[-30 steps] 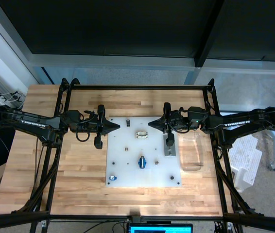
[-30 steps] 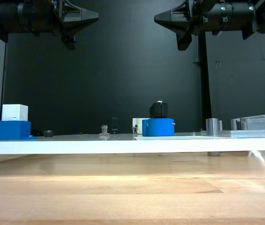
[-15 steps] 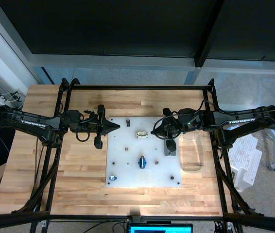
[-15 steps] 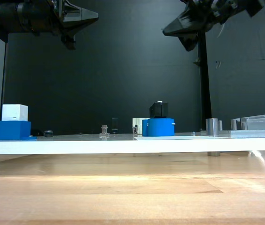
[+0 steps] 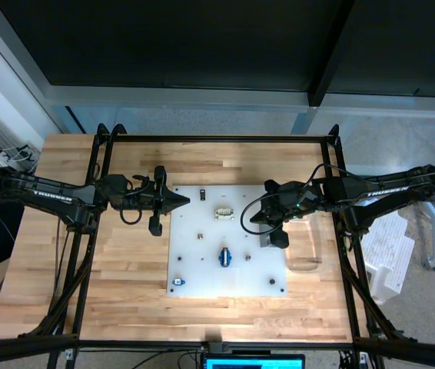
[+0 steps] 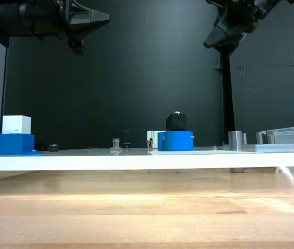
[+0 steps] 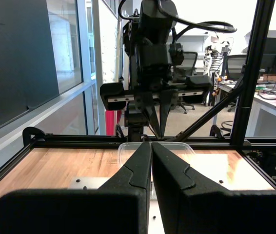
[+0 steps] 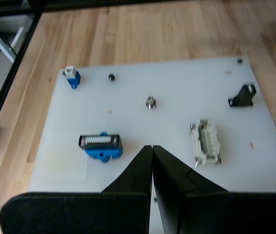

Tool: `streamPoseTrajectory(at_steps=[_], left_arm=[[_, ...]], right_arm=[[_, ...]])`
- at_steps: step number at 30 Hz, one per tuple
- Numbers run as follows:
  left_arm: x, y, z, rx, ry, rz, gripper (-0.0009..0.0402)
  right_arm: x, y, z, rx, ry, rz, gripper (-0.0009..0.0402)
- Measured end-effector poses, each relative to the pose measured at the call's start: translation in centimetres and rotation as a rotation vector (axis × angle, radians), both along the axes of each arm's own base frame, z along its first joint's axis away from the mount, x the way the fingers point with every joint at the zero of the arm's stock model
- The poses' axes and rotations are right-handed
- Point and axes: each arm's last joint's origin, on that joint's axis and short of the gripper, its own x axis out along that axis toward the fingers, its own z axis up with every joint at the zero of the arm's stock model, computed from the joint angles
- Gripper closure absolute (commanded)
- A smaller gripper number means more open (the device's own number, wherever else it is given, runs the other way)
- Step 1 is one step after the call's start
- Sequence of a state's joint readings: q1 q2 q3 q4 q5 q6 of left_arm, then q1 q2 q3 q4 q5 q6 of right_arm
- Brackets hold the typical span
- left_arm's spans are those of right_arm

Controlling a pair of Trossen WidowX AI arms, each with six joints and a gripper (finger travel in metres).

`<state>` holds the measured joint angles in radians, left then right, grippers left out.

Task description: Remove the 16mm cylinder and place in the container

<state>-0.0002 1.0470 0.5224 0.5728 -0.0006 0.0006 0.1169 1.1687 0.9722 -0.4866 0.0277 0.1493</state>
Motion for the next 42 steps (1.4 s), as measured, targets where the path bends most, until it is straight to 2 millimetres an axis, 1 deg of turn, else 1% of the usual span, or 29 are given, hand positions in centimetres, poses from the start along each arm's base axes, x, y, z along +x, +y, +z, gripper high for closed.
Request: streamPoseTrajectory(at_steps=[7,11,17,21,26,33,37,42], left_arm=[[0.0,0.0,0.0,0.000,-0.001,0.000,0.0393],[0.0,0.0,0.0,0.000,0.000,0.000,0.0393],[0.0,0.0,0.0,0.000,0.000,0.000,0.0393],[0.0,0.0,0.0,0.000,0.000,0.000,0.0393],[0.0,0.0,0.0,0.000,-0.001,0.000,0.0393],[0.0,0.0,0.0,0.000,0.000,0.000,0.0393],[0.0,0.0,0.0,0.000,-0.001,0.000,0.0393],[0.0,0.0,0.0,0.000,-0.001,0.000,0.0393]], right_arm=[[-0.6,1.1,-0.5,0.014,0.065,0.021,0.0393],[-0.8,1.4,-0.7,0.028,0.100,0.017,0.0391],[-1.0,1.6,-0.9,0.044,0.125,0.006,0.0367],[-0.8,1.8,-1.2,0.053,0.141,0.001,0.0358],[-0.3,2.1,-1.6,0.048,0.165,0.007,0.0357],[1.0,2.6,-1.1,0.023,0.255,0.019,0.0353],[2.0,3.1,-1.1,-0.026,0.364,0.043,0.0328],[3.1,4.0,-1.4,-0.083,0.475,0.066,0.0277]])
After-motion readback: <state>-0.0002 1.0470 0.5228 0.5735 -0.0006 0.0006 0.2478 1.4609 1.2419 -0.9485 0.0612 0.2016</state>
